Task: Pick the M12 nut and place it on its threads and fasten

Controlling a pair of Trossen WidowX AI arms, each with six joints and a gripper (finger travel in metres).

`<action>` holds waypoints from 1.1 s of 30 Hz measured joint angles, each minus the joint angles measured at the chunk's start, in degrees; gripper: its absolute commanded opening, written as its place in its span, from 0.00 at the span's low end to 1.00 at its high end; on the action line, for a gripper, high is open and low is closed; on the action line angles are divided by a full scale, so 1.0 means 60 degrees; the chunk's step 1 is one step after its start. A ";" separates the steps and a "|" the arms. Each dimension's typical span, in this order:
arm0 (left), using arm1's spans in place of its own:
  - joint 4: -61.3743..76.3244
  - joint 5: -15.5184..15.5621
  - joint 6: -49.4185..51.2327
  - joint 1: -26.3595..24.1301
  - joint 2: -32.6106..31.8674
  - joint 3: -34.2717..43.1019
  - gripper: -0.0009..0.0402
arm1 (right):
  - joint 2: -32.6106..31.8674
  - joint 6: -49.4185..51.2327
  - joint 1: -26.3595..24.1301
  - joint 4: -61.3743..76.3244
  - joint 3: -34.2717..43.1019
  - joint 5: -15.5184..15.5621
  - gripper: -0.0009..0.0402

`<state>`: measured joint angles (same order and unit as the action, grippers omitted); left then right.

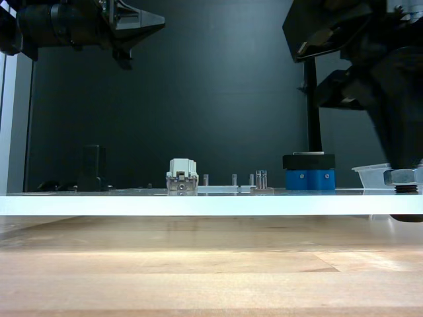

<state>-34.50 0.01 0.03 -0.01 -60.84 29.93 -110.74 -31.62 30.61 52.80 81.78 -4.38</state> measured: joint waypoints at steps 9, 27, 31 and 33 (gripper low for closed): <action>0.0000 0.0004 0.0000 0.0000 0.0000 0.0004 0.02 | -0.0226 0.0204 -0.0033 -0.0310 0.0004 0.2065 0.02; 0.0007 0.0000 0.0000 0.0000 0.0000 0.0000 0.02 | 0.0076 -0.0011 -0.0029 0.0029 0.0004 -0.0361 0.02; 0.0004 0.0000 0.0000 0.0000 0.0000 0.0000 0.02 | 0.0055 -0.0095 -0.0011 -0.0441 -0.0051 -0.0350 0.02; 0.0004 0.0000 0.0000 0.0000 0.0000 0.0004 0.02 | -0.0026 -0.0182 0.0000 -0.0510 -0.0058 -0.0313 0.02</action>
<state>-34.48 0.01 0.03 -0.01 -60.84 29.95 -110.89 -32.71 30.61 49.74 81.43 -6.26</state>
